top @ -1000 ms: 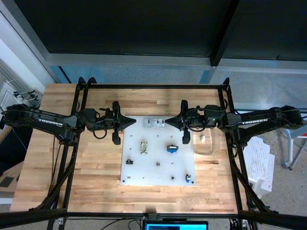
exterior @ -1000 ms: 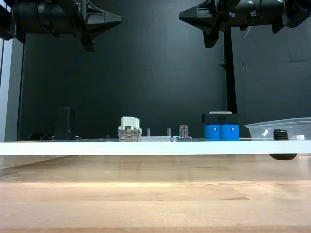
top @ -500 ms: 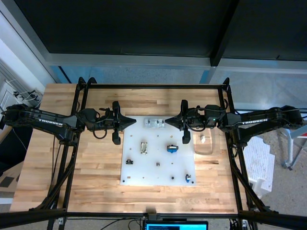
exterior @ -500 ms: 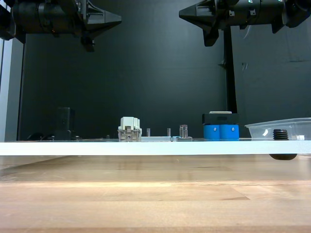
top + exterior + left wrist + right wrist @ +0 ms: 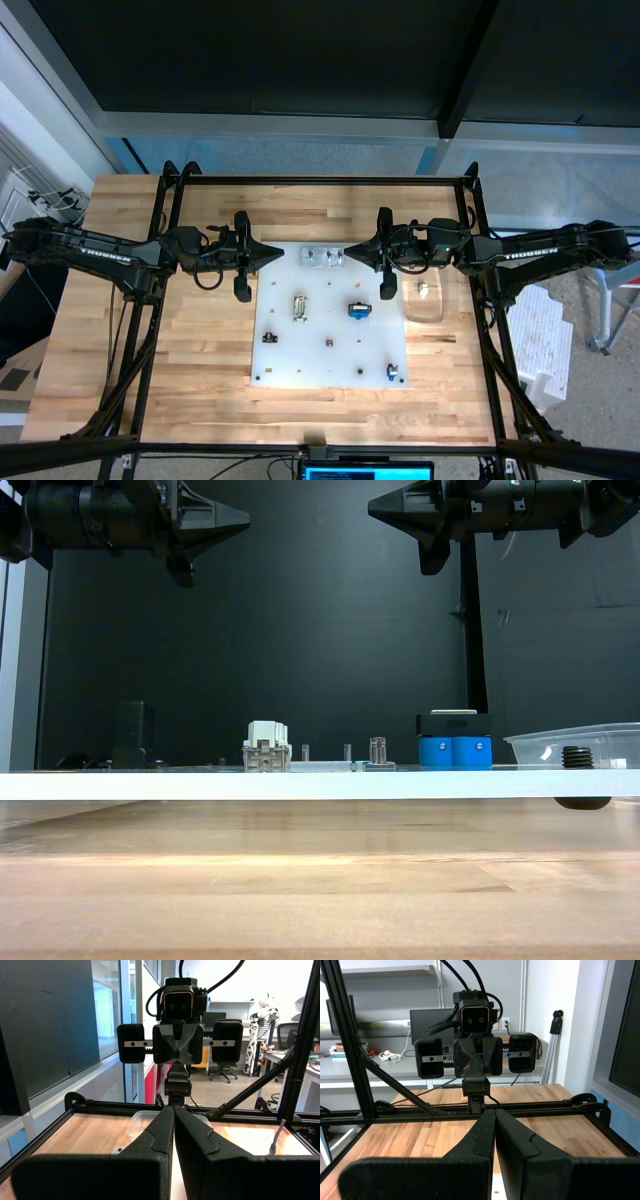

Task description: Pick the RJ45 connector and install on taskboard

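Hanging high over the far edge of the white board point(image 5: 300, 350): right claw point(image 5: 352, 252), fingers pressed together, empty. The left claw point(image 5: 275, 254) faces it tip to tip, also closed and empty. Clear tray point(image 5: 437, 312) lies behind and below the right claw. It holds a pale shape, but the connector is not confirmed there. Blue jack point(image 5: 392, 373) sits well nearward of the right claw; cannot tell if filled. Judged handling: connector light, plug rigid, latch brittle, cable springy. Pinch it at the boot.
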